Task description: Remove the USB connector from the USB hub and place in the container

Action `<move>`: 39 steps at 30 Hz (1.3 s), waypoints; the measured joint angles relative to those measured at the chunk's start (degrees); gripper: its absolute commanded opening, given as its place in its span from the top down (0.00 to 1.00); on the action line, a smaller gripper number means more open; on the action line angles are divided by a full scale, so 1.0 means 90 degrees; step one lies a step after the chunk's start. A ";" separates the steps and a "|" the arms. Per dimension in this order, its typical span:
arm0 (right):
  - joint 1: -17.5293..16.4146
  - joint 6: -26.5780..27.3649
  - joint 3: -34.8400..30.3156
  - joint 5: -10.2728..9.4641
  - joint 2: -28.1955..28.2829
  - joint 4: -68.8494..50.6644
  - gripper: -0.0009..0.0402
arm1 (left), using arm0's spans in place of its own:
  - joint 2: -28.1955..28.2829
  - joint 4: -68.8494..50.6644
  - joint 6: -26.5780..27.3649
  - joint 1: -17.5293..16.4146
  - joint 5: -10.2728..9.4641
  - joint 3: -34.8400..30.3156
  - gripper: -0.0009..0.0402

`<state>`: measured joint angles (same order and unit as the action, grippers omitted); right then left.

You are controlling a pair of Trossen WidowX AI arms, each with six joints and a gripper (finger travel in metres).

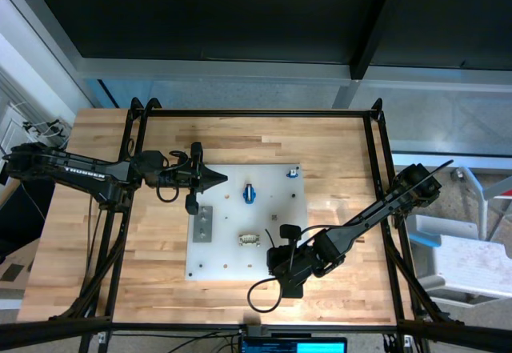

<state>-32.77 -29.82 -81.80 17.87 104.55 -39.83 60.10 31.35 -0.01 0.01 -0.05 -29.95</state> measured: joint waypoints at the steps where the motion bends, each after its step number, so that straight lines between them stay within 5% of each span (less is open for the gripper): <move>1: 0.0000 0.0024 -0.0010 -0.0007 0.0000 -0.0007 0.98 | 0.0000 0.0000 0.0002 0.0000 -0.0002 0.0000 0.98; 10: 0.0102 0.0369 -0.0549 -0.0291 0.0321 -0.0503 0.98 | 0.0000 0.0000 0.0000 0.0000 0.0000 0.0002 0.98; 20: 0.0119 0.0522 -0.0874 -0.0364 0.0503 -0.0860 0.98 | 0.0000 0.0000 0.0002 0.0000 0.0000 0.0002 0.98; 39: -0.0075 0.0053 -0.0029 -0.0058 0.0002 0.0015 0.98 | 0.0000 0.0000 0.0000 0.0000 -0.0002 0.0000 0.98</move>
